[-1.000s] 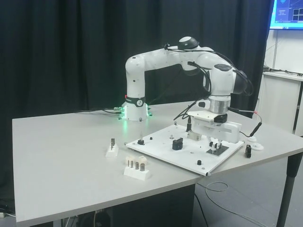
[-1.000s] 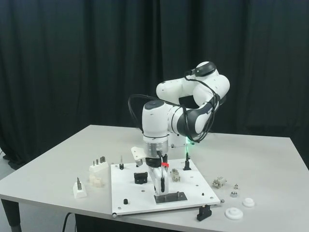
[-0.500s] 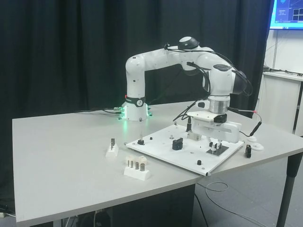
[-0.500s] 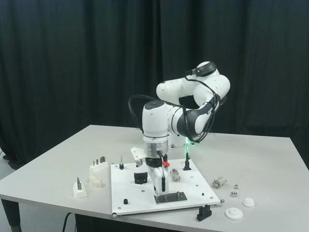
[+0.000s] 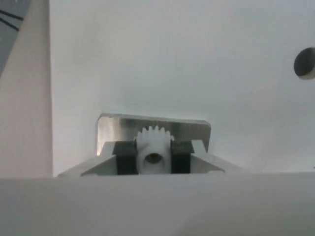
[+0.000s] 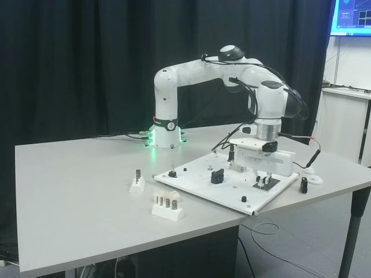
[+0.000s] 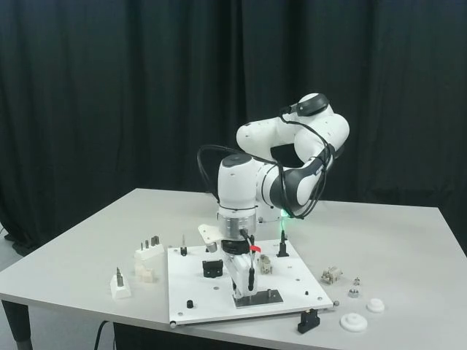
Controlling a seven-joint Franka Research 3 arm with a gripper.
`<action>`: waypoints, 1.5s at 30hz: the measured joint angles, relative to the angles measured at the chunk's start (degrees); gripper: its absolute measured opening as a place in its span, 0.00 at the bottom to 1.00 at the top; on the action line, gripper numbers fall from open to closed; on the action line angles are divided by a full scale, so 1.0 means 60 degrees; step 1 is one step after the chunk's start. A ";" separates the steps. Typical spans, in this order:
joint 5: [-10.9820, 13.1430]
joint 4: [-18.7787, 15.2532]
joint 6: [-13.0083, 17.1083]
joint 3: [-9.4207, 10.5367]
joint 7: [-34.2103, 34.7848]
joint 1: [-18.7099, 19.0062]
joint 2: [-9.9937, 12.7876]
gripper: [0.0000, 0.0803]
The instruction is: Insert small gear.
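I hold the small white gear (image 5: 153, 146) pinched between my two black fingers (image 5: 125, 156), teeth up and bore facing the wrist camera. My gripper (image 6: 264, 179) hangs low over the grey metal plate (image 5: 153, 127) at the near right corner of the white board (image 6: 197, 184). I cannot see a peg under the gear, nor tell whether the gear touches the plate. To seat it well, I judge I should keep the bore straight, go down slowly, and let go only once the gear sits flat.
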 joint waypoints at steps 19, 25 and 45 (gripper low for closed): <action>-0.0262 -0.0283 0.0190 -0.0265 -0.0114 0.0317 -0.0016 0.79; -0.0220 -0.0265 0.0052 -0.0406 -0.0114 0.0373 -0.0118 0.79; 0.0342 0.0159 0.0415 -0.0294 -0.0114 0.0216 -0.0143 1.00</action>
